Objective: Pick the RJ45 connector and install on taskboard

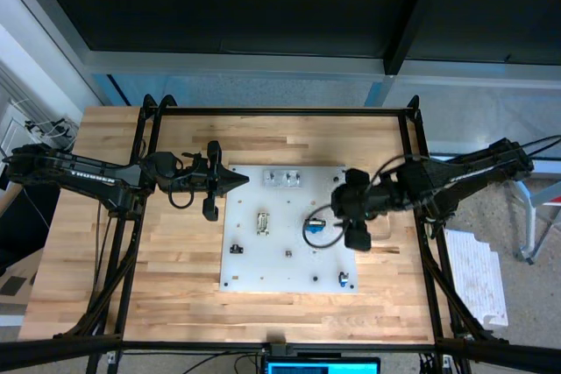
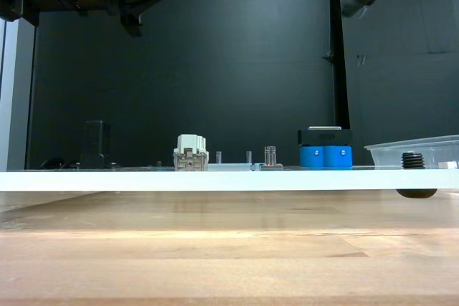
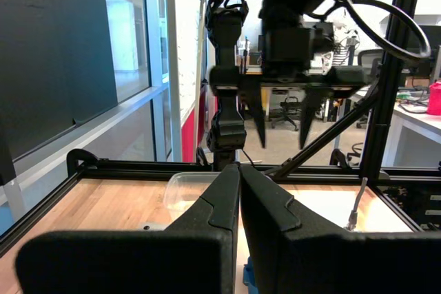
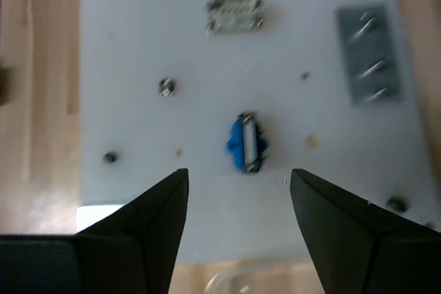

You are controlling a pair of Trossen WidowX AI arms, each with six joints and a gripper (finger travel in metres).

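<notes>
The white taskboard (image 1: 263,260) lies flat at the table's middle, and it fills the right wrist view (image 4: 138,46). My right gripper (image 1: 351,212) hangs high over the board's right part, open, with nothing between its fingers (image 4: 238,191). Below that gap sits a blue socket (image 4: 246,142). From the left wrist view the right gripper (image 3: 282,125) points straight down. My left gripper (image 1: 244,179) hovers shut above the board's left edge, its fingers pressed together (image 3: 239,166). The RJ45 connector does not show in any view.
A silver-beige socket (image 1: 262,222) and a grey plate with pins (image 1: 283,179) are mounted on the board. A clear plastic tray (image 2: 416,150) stands by the board's right edge, beneath the right arm. A black frame (image 1: 412,129) borders the table.
</notes>
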